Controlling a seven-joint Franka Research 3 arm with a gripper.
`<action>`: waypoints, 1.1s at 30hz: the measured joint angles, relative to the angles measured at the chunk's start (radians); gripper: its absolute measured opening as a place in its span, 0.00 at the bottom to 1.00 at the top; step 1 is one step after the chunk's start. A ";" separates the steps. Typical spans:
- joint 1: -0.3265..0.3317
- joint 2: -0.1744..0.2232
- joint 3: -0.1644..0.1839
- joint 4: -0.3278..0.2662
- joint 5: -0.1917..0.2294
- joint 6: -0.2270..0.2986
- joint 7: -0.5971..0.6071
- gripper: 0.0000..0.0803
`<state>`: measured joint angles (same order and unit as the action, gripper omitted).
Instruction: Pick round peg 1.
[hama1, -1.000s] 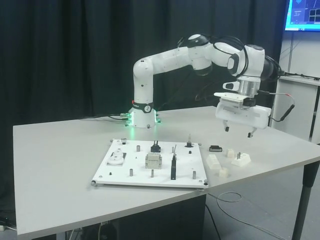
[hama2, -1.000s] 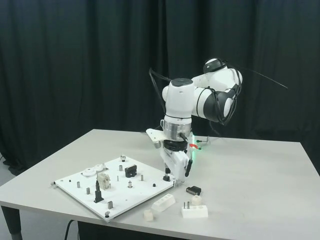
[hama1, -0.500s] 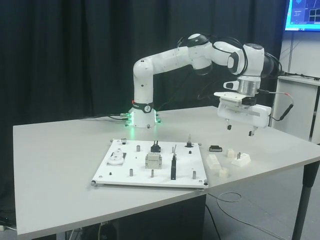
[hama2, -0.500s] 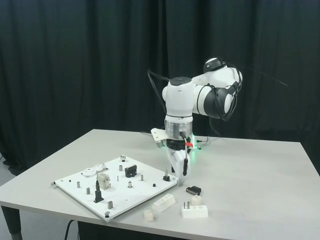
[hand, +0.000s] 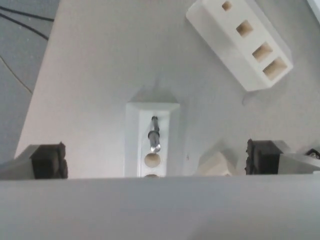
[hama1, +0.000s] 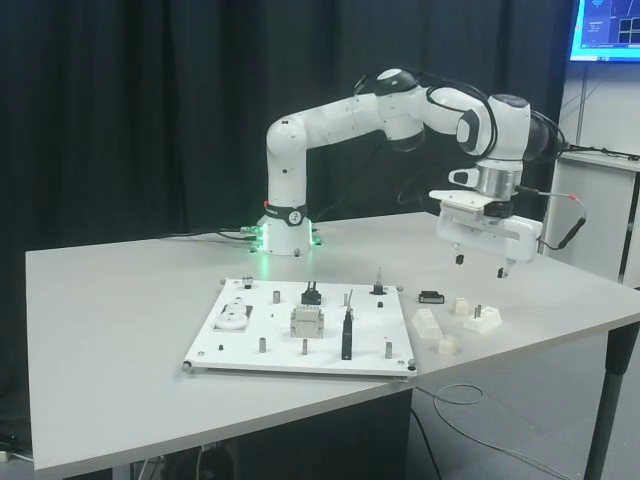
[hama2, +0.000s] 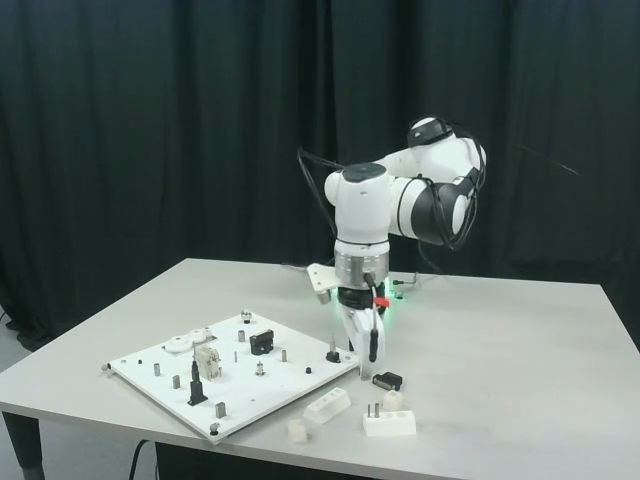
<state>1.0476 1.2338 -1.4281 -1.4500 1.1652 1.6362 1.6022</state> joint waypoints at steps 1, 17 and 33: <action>0.000 0.003 0.001 -0.001 0.000 0.003 0.000 1.00; 0.000 0.015 0.050 -0.023 0.005 0.065 0.003 1.00; 0.000 0.015 0.093 -0.044 0.037 0.113 0.012 1.00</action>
<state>1.0471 1.2492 -1.3354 -1.4939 1.2026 1.7495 1.6144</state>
